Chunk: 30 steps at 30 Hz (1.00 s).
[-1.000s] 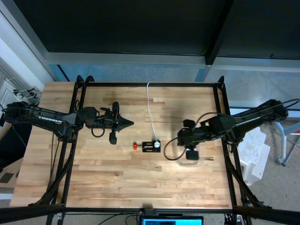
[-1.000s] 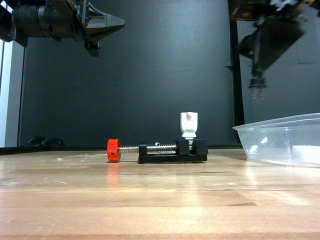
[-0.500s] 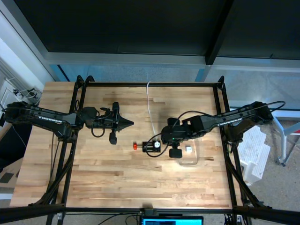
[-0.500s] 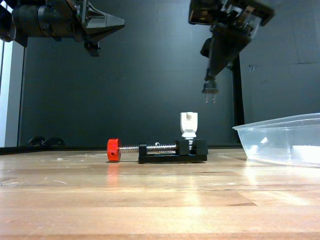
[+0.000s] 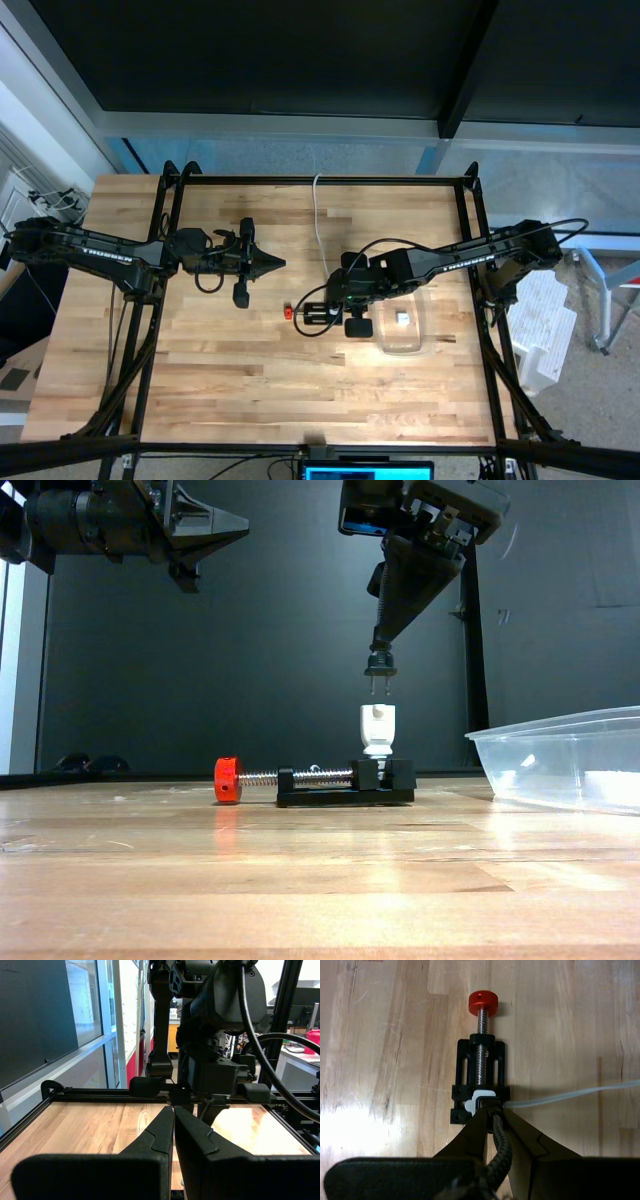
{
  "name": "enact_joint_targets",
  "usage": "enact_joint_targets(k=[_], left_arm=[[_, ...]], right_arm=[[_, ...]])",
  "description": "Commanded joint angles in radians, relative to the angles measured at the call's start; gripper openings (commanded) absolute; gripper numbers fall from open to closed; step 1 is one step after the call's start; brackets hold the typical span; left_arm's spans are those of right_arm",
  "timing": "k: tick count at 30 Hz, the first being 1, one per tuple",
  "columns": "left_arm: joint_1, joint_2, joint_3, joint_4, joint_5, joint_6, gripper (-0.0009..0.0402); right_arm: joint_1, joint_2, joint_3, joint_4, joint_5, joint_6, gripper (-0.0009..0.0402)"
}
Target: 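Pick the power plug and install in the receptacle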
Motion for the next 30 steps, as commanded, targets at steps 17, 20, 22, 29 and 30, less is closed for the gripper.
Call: enact_joint_targets(k=[17,20,22,29,30], left_arm=[[0.0,0.0,0.0,0.0,0.0,0.0,0.0],[0.0,0.0,0.0,0.0,0.0,0.0,0.0],[0.0,0.0,0.0,0.0,0.0,0.0,0.0],[0.0,0.0,0.0,0.0,0.0,0.0,0.0],[0.0,0.0,0.0,0.0,0.0,0.0,0.0]], right_arm=[[0.005,0.013,-0.01,0.024,0.008,0.001,0.0],[0.005,0.013,-0.012,0.024,0.009,0.0,0.0],[0.005,0.013,-0.016,0.024,0.01,0.001,0.0],[0.006,0.013,-0.02,0.025,0.01,0.001,0.0],[0.006,0.013,-0.021,0.025,0.01,0.001,0.0]])
